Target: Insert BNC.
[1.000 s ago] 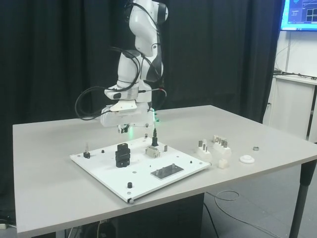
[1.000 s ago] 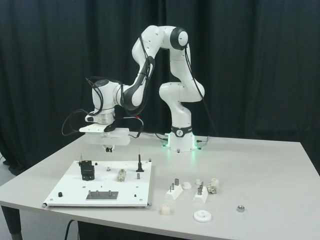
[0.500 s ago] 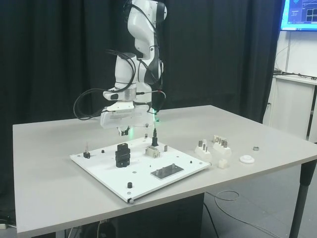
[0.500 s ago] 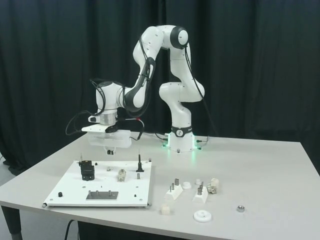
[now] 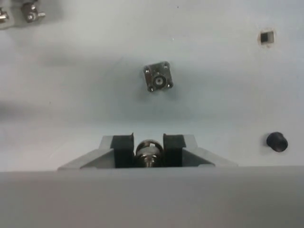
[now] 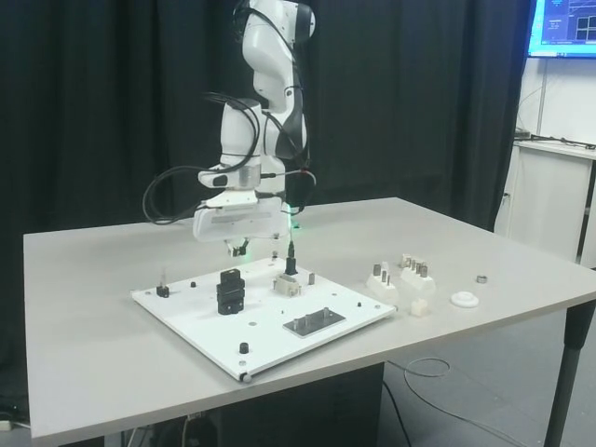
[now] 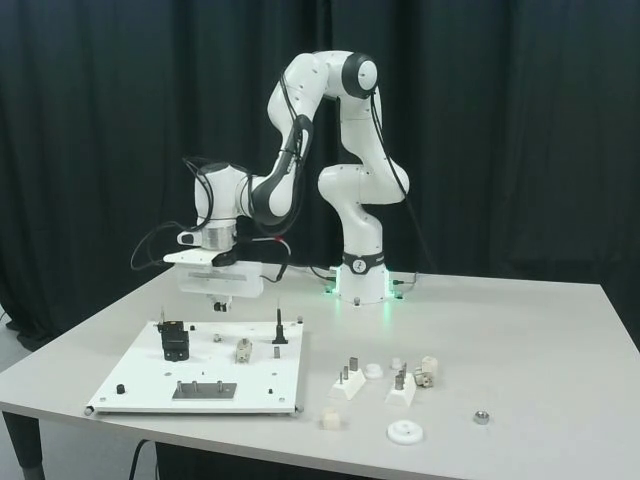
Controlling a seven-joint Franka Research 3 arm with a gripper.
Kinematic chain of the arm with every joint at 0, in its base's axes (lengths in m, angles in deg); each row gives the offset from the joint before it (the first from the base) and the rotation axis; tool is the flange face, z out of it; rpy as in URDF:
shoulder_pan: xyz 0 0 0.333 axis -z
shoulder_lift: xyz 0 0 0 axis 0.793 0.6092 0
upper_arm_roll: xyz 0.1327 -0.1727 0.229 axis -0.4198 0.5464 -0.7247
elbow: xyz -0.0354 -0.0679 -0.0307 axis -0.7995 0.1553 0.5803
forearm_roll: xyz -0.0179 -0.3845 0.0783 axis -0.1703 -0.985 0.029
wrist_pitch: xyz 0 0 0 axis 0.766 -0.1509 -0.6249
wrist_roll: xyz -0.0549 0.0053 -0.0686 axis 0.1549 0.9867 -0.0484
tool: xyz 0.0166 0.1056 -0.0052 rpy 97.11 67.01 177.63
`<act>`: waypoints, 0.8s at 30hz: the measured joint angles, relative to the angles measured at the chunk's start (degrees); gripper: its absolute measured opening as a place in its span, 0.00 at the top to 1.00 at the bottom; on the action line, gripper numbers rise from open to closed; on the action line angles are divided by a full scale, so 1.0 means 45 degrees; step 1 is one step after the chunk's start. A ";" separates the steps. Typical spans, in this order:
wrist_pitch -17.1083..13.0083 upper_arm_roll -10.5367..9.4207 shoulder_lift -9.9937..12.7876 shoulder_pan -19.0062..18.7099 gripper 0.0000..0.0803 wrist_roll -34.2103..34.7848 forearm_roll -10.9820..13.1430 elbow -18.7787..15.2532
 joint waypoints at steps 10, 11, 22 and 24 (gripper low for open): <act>-0.0421 -0.0003 0.0541 -0.0115 0.84 -0.0584 0.0009 0.0181; -0.0471 -0.0004 0.0627 -0.0124 0.84 -0.0651 0.0018 0.0217; -0.0833 -0.0112 0.1655 -0.0142 0.84 -0.1639 0.0670 0.0744; -0.0882 -0.0118 0.1823 -0.0142 0.84 -0.1897 0.0889 0.0826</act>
